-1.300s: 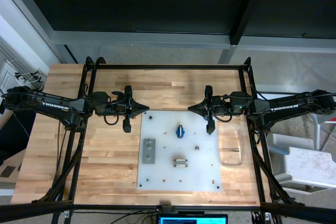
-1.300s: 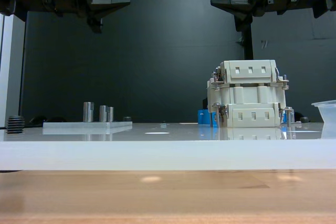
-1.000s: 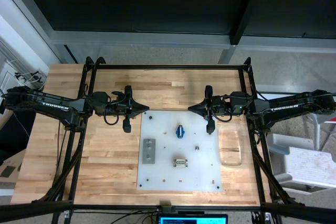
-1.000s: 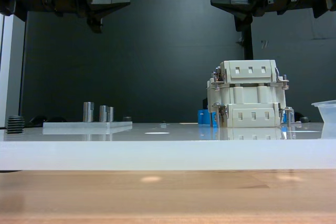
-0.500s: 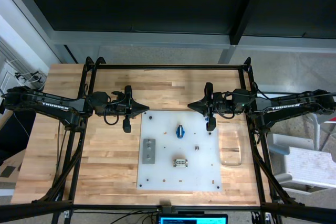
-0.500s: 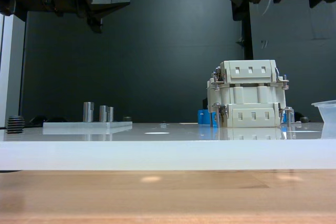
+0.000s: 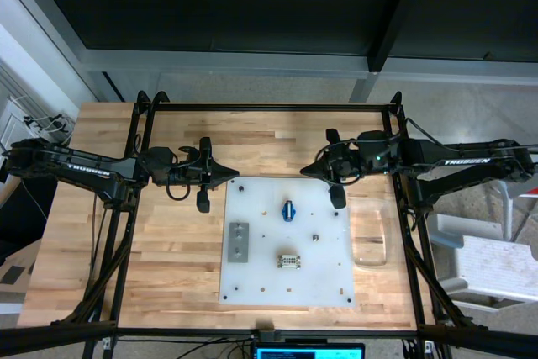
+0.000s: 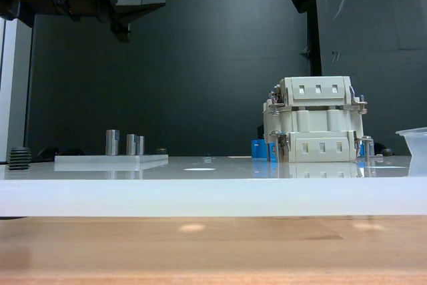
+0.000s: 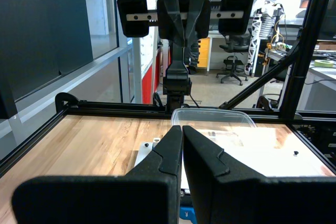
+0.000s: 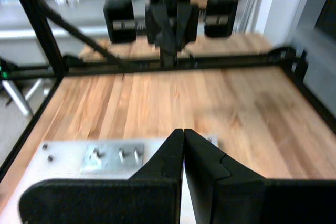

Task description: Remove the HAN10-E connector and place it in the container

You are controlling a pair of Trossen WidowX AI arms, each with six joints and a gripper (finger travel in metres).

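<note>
A: Where's the HAN10-E connector (image 7: 288, 261)?
B: On the white board's (image 7: 252, 283) near half, container (image 7: 370, 237) to its right. Your left gripper (image 7: 230, 176) and right gripper (image 7: 306, 171) hover near the far corners, fingers pressed together. It looks rigid and light; pinch its long sides

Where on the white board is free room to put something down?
Free: the near strip of the white board, in front of the HAN10-E connector and grey block; also its far middle, below the gap between the left pincer and right pincer, both shut and high above. Crowded: between the blue part and the connector.
</note>
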